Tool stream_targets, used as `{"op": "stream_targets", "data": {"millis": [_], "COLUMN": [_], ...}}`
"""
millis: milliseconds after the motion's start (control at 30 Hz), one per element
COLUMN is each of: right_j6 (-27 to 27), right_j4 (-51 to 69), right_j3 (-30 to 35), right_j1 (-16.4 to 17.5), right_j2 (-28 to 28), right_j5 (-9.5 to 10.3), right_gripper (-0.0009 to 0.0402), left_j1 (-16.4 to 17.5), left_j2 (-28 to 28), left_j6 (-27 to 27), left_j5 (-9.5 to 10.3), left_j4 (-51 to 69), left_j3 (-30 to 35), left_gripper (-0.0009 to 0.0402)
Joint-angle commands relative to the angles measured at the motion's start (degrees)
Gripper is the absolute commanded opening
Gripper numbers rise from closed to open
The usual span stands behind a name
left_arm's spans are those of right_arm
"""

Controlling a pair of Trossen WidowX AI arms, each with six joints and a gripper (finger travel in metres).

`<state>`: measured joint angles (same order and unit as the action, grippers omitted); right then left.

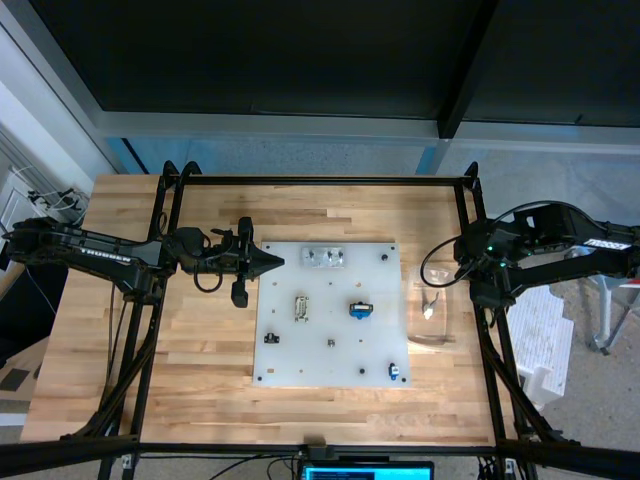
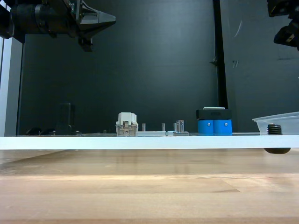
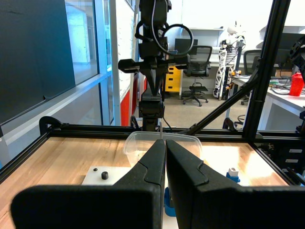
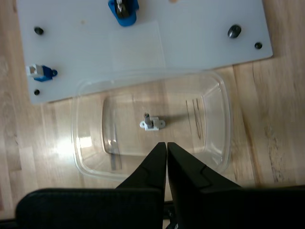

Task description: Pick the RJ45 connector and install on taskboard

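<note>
Right end effector (image 4: 166, 145), fingers pressed together, hangs over the RJ45 connector (image 4: 152, 123) loose in the clear tray (image 4: 224, 95) beside the taskboard (image 4: 190, 38), so descending unopened could knock it askew, while the left end effector (image 3: 165, 142), also closed, hovers at the board's left edge.

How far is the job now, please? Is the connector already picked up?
Nothing looks done yet. The RJ45 connector lies loose in the clear tray beside the taskboard. In hand: the right gripper hangs shut above the tray, holding nothing; the left gripper is shut over the board's left edge. Left: grasp, carry, install.
</note>
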<state>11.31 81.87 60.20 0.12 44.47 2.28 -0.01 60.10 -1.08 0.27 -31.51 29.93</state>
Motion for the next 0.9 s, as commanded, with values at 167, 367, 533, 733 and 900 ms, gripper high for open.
{"op": "stream_targets", "data": {"millis": [167,367,533,733,900], "right_j6": [0.0,0.33,0.46,3.61,5.99], "right_j4": [-0.26,-2.47,-3.78,-6.73,-7.89], "right_j3": [-4.17,-7.89,-10.27,-13.07,-14.36], "right_j1": [0.35,1.18,2.84,6.29,7.48], "right_j2": [0.04,0.07,0.63,1.22,1.9], "right_j5": [-1.84,-1.86,-1.84,-2.8,-4.5], "right_gripper": [0.0064,0.0107,0.0131,0.017,0.0193], "left_j1": [0.0,0.02,0.0,0.0,0.02], "left_j2": [0.0,0.0,0.0,0.0,0.0], "left_j6": [0.02,0.02,0.02,0.04,0.02], "left_j5": [0.0,0.0,0.0,0.0,0.0], "left_j4": [-0.02,-0.02,-0.02,-0.02,-0.02], "left_j3": [0.02,0.02,0.02,0.02,0.02], "left_gripper": [0.0,0.0,0.0,0.0,0.0]}}
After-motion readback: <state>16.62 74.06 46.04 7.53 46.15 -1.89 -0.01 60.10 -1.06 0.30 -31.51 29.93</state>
